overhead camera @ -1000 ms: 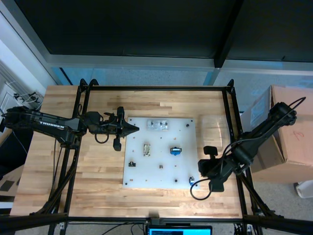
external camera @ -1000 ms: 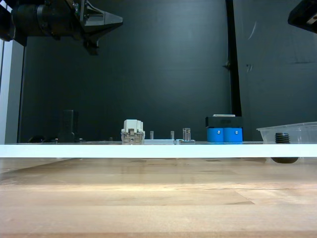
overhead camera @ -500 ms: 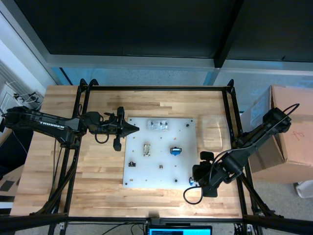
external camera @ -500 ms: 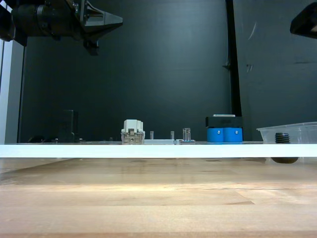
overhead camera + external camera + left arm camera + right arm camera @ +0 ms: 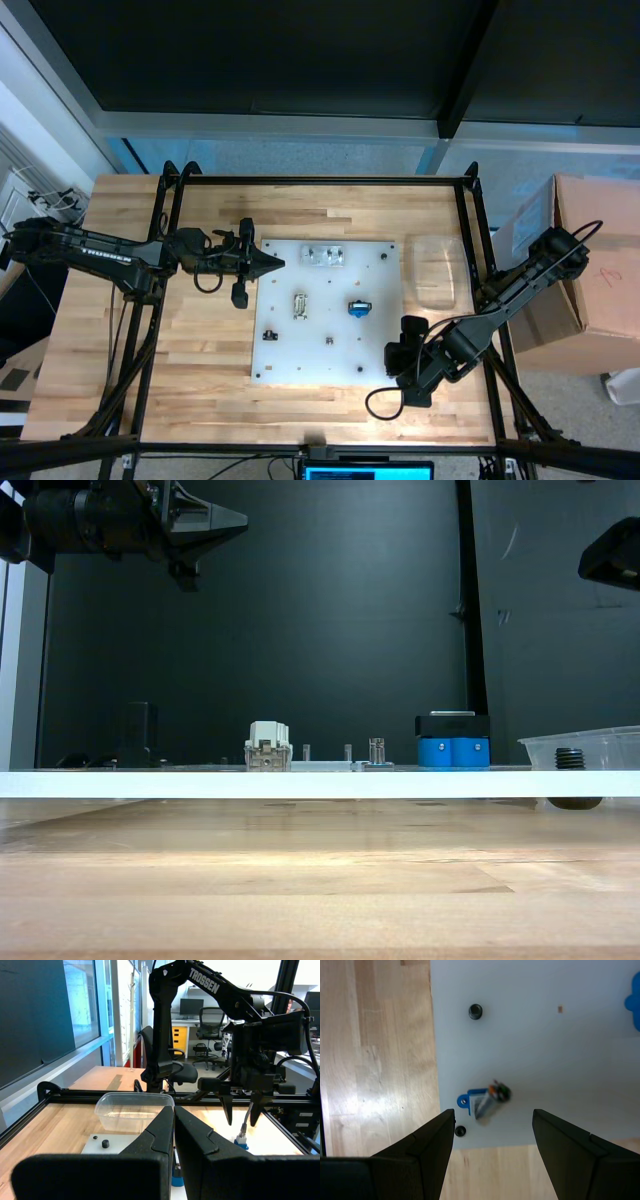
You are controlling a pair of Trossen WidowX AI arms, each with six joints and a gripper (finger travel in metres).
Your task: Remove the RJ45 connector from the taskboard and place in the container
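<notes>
The RJ45 connector (image 5: 487,1100), clear with coloured wires, stands in its blue seat at the near right corner of the white taskboard (image 5: 530,1035). My right gripper (image 5: 492,1112) hangs open above it with a finger on each side, touching nothing. The left wrist view shows the same: the right gripper (image 5: 241,1112) is just over the connector (image 5: 241,1136). From above, the right gripper (image 5: 400,360) covers that corner. My left gripper (image 5: 275,263) is shut and empty, held high off the board's far left edge. The clear container (image 5: 437,270) lies right of the board.
On the board stand a beige connector (image 5: 299,305), a blue block (image 5: 359,308) and small studs. A black frame rail (image 5: 478,250) runs past the container. A cardboard box (image 5: 590,270) sits beyond the right edge. A black knob (image 5: 570,758) shows near the container.
My right arm has swung left and nearer, from beside the board to over its near right corner, and its jaws have opened. The connector and the left arm have not moved.
</notes>
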